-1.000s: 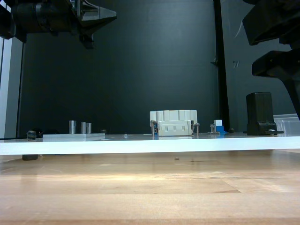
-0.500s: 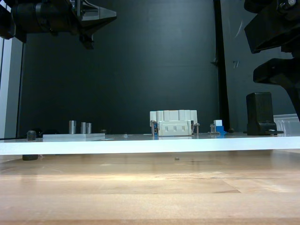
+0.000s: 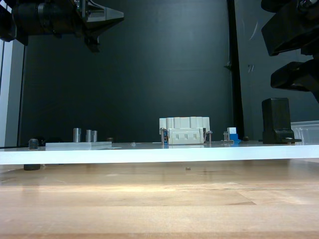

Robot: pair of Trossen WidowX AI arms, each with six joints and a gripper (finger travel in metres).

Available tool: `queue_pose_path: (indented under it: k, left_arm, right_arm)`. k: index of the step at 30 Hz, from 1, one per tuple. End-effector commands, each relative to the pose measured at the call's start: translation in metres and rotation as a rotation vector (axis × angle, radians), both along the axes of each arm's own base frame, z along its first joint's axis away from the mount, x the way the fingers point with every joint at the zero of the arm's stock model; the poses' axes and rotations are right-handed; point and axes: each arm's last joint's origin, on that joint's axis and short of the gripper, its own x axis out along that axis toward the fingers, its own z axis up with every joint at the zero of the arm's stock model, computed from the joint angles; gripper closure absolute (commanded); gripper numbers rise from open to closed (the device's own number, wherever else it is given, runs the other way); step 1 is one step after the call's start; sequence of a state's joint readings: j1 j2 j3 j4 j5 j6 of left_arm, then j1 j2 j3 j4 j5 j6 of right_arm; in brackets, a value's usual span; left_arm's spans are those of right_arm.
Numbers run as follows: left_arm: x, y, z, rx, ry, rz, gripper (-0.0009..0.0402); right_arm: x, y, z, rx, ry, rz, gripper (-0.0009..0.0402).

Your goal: Pick the 16mm bar from the taskboard and place it in the container

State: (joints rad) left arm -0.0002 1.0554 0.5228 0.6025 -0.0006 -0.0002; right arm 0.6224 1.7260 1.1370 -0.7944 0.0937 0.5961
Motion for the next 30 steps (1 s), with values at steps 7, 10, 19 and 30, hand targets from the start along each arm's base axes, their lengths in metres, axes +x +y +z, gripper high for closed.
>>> queue_pose_path:
  k: [7,10,19,30]
  left_arm:
    - [0.0,0.0,0.0,0.0,0.0,0.0,0.0393]
    - [0.0,0.0,0.0,0.0,0.0,0.0,0.0393]
    - [0.0,0.0,0.0,0.0,0.0,0.0,0.0393]
    - [0.0,0.0,0.0,0.0,0.0,0.0,0.0393]
  right_arm:
    - [0.0,0.0,0.001,-0.005,-0.006,-0.001,0.0354]
    - [0.0,0.0,0.001,-0.004,-0.007,-0.001,0.0368]
    - [0.0,-0.001,0.005,0.002,-0.018,0.0,0.0386]
    - [-0.001,-0.001,0.026,0.011,-0.034,0.001,0.0386]
